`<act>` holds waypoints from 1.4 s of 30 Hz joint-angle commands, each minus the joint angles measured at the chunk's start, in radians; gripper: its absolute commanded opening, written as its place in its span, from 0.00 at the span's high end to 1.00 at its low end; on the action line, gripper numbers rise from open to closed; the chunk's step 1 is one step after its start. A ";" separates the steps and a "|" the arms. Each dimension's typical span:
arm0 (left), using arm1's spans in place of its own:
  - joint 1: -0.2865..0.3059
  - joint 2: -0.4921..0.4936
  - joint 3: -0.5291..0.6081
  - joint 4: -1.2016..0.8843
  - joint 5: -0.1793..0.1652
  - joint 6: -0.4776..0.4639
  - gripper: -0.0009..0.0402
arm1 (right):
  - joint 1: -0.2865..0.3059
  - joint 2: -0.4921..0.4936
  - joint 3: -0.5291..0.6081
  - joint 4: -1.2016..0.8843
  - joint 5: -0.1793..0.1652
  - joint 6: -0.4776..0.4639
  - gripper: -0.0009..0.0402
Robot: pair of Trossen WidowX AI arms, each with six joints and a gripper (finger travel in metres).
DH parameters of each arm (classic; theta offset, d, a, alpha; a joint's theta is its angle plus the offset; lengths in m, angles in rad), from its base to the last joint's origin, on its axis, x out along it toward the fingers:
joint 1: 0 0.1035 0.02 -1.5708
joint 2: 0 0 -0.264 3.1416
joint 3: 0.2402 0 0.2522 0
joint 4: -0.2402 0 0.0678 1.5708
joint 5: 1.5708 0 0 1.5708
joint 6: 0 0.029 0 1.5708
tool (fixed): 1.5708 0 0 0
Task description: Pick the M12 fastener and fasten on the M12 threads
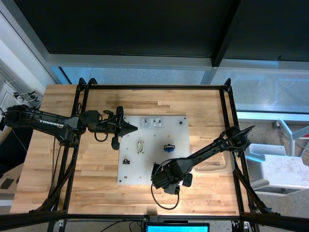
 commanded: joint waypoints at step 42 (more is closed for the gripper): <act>0.000 0.000 0.000 0.000 0.000 0.000 0.98 | -0.013 0.003 -0.002 -0.016 0.010 1.788 0.95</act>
